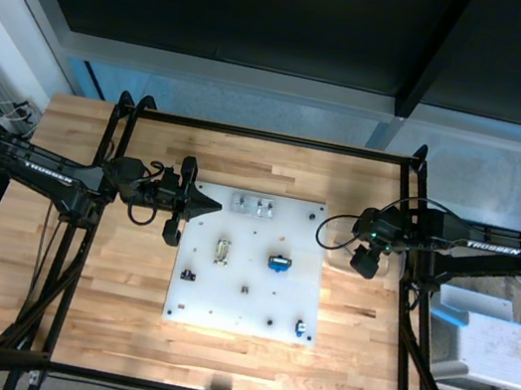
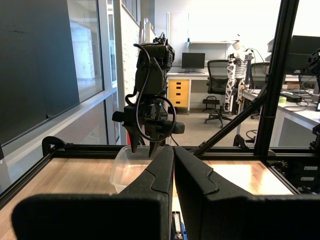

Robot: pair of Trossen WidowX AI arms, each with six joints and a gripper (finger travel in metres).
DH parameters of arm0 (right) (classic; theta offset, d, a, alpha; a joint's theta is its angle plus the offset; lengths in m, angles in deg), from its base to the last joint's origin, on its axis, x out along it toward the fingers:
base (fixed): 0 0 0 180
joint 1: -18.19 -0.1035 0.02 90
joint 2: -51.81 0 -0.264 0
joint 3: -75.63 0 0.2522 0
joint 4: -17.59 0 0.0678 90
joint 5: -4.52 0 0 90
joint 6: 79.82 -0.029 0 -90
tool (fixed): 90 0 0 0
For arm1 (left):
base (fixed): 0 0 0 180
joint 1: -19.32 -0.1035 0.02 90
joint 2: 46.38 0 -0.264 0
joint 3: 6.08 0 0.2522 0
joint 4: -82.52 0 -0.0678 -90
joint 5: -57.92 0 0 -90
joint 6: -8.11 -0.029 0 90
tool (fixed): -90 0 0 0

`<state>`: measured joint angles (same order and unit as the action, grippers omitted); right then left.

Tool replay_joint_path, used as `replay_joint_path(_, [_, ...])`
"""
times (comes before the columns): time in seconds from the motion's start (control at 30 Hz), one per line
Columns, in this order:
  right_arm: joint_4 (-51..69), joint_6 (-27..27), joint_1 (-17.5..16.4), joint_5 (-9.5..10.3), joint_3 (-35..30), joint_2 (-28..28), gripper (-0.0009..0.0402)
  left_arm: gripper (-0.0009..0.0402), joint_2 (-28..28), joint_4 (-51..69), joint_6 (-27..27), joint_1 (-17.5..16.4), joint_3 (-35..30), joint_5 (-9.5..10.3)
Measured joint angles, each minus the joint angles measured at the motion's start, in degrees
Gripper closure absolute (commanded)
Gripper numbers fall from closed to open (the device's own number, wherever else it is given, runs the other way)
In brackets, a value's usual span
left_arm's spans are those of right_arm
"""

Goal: Remove the rj45 connector and place it in the container

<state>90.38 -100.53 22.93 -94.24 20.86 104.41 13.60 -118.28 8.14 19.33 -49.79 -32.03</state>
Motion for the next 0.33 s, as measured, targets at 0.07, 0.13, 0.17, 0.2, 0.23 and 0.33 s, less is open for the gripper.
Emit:
replay_joint_path(0.07, [0.2, 0.0, 0.0, 0.0, 0.0, 0.0, 0.017, 0.0393, 0.0, 0.0, 0.0, 0.0, 0.0, 0.0])
replay_joint_path(0.13, [0.2, 0.0, 0.0, 0.0, 0.0, 0.0, 0.017, 0.0393, 0.0, 0.0, 0.0, 0.0, 0.0, -0.02])
replay_joint_path(0.17, [0.2, 0.0, 0.0, 0.0, 0.0, 0.0, 0.017, 0.0393, 0.0, 0.0, 0.0, 0.0, 0.0, 0.0])
replay_joint_path(0.2, [0.2, 0.0, 0.0, 0.0, 0.0, 0.0, 0.017, 0.0393, 0.0, 0.0, 0.0, 0.0, 0.0, 0.0])
replay_joint_path(0.23, [0.2, 0.0, 0.0, 0.0, 0.0, 0.0, 0.017, 0.0393, 0.0, 0.0, 0.0, 0.0, 0.0, 0.0])
replay_joint_path(0.33, [0.3, 0.0, 0.0, 0.0, 0.0, 0.0, 0.017, 0.0393, 0.0, 0.0, 0.0, 0.0, 0.0, 0.0])
